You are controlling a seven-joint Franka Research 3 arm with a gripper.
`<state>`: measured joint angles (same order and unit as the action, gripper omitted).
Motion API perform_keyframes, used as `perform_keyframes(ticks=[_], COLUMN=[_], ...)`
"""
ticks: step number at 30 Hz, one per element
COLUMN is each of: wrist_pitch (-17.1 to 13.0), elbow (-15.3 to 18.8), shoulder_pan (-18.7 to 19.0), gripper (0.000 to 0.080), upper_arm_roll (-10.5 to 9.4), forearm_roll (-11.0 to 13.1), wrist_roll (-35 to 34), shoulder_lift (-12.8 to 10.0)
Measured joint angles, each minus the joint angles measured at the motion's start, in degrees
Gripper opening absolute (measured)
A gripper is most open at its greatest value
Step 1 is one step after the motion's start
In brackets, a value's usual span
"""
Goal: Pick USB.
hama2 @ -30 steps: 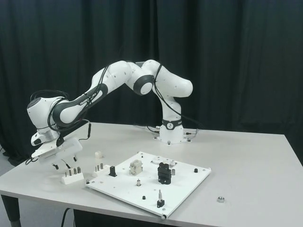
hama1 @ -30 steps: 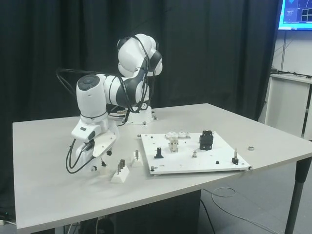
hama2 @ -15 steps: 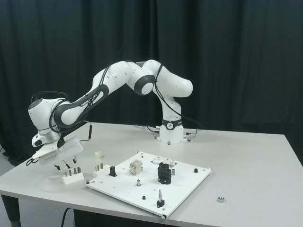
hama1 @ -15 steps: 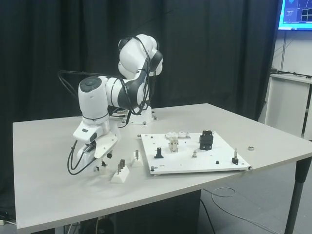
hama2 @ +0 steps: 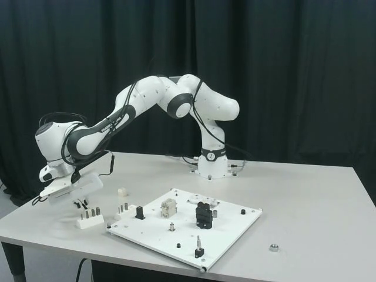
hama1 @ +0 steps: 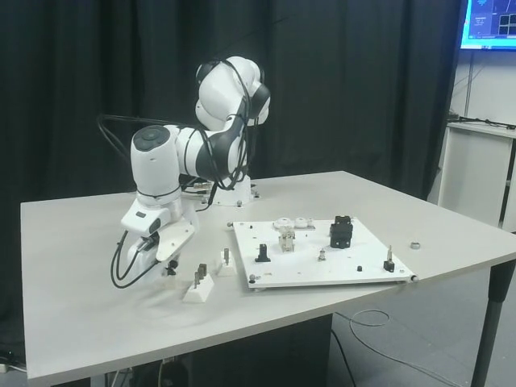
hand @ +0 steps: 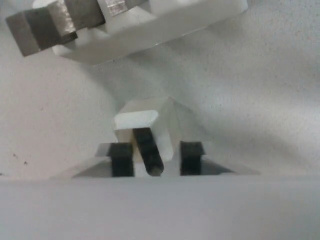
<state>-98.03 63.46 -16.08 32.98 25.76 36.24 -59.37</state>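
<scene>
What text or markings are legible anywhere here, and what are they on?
None can be read.
Robot arm: dark lettering along the forearm link in the second room view, too small to make out.
Monitor: some white marks on the screen at the first room view's top corner, too blurred to read.
Wrist view: no markings on the gripper or the white holder block.

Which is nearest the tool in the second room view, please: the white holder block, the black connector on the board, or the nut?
1. White holder block, just beneath the tool, at the table's near-left.
2. Black connector, mid-board.
3. Nut, far right on the table.
</scene>
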Motion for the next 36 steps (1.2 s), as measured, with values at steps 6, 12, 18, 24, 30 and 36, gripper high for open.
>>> perform_keyframes(ticks=[6,12,18,24,30,36], wrist_pitch=[-0.1,-0.1,0.1,1.4,3.0,4.2], elbow=[0.1,0.5,0.6,0.6,0.6,0.6], shoulder_pan=[0.3,0.6,1.1,2.0,2.7,3.4], gripper=[0.019,0.0063,0.0063,0.0063,0.0063,0.0059], upper_arm_roll=[0.27,0.38,0.9,2.15,3.12,3.92], forearm_roll=[0.0,0.0,0.0,0.0,-0.2,-0.3], wrist_roll=[0.0,0.0,-0.1,-0.3,-1.0,-1.7], shoulder_lift=[0.1,0.4,0.8,1.8,3.4,4.9])
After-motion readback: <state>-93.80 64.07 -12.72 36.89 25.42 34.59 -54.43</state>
